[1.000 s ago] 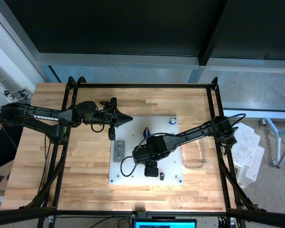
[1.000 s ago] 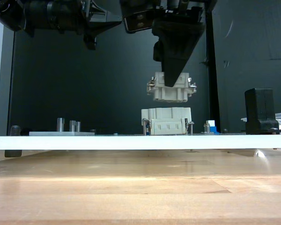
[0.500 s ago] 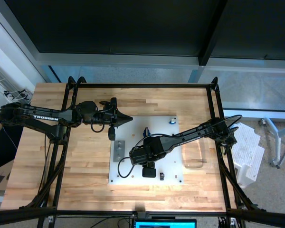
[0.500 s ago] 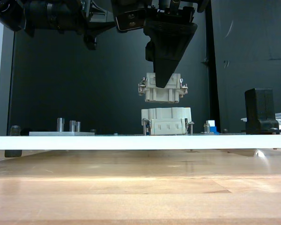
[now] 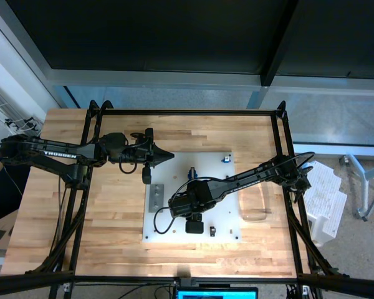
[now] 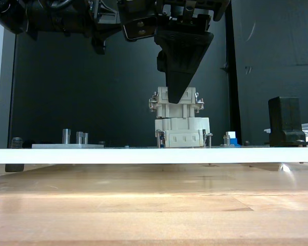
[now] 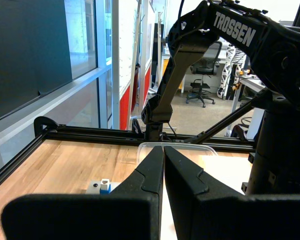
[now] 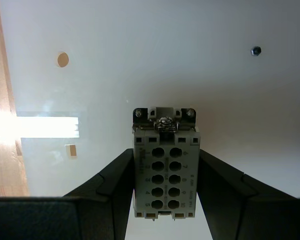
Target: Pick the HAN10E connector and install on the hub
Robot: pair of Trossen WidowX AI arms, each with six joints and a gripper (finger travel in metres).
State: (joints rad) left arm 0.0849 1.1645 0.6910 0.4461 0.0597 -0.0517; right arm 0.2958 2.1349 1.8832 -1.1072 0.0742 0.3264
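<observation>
The right gripper (image 6: 177,96) is clamped on the HAN10E connector (image 6: 175,106), whose underside touches the top of the hub (image 6: 182,132) directly beneath its fingertips on the white plate (image 6: 92,155), while farther back, to its left, the left gripper (image 5: 168,155) hovers with fingers pressed together.

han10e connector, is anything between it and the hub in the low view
Nothing visible. The right gripper holds the HAN10E connector right on top of the hub, with no gap showing between them. It sits shifted slightly left of the hub's outline. The left gripper is shut and well away on the left.
</observation>
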